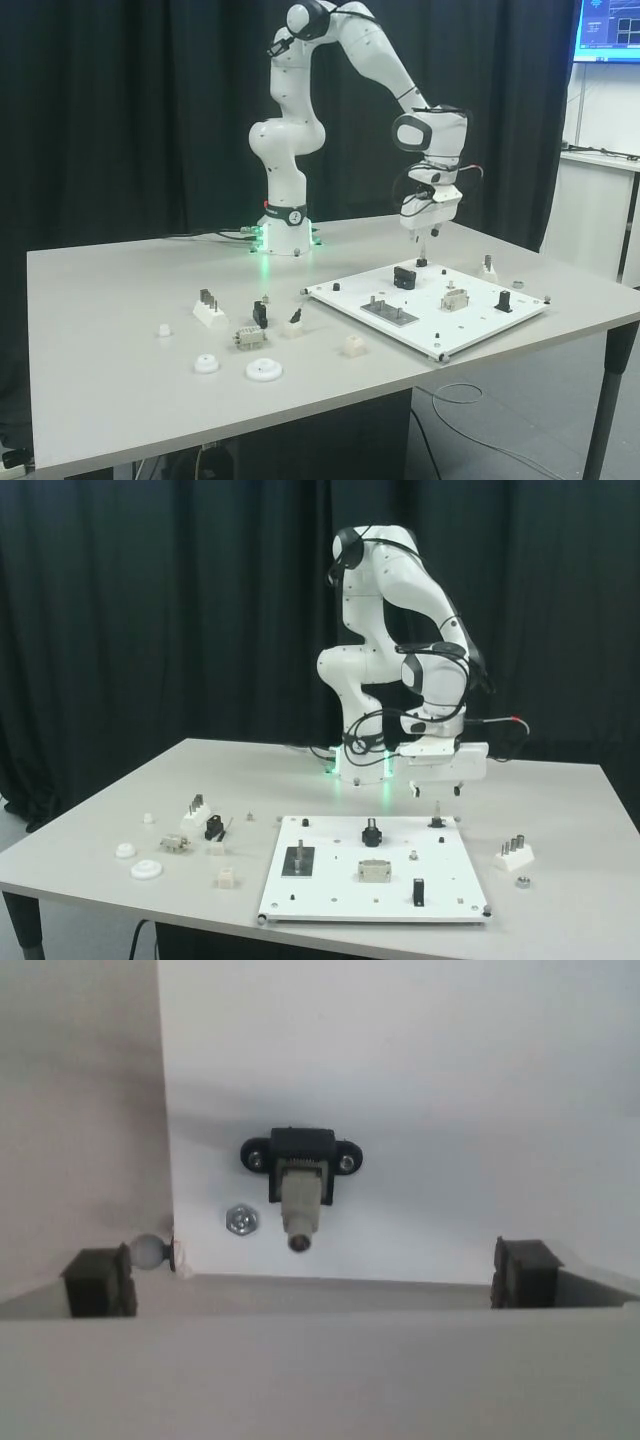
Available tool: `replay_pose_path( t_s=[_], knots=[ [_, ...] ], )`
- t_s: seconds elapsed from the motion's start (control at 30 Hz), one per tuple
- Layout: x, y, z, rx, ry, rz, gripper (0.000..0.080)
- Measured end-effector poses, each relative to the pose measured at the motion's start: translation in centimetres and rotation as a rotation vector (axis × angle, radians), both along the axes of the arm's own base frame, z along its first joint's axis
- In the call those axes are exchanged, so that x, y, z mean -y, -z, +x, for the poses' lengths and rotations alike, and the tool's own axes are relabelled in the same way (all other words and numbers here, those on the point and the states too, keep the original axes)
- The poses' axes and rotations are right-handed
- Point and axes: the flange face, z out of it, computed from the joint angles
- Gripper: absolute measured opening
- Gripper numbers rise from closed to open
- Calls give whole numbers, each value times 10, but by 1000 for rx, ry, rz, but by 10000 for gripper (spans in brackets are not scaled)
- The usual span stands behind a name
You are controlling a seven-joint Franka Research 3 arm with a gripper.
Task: Pick USB.
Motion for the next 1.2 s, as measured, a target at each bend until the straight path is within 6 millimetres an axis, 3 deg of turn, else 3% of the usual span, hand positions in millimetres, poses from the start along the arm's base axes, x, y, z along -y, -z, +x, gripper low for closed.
replay_pose_path(
  t_s=[1.2],
  knots=[
    [9,-20,9,28,-18,19,800]
  ],
)
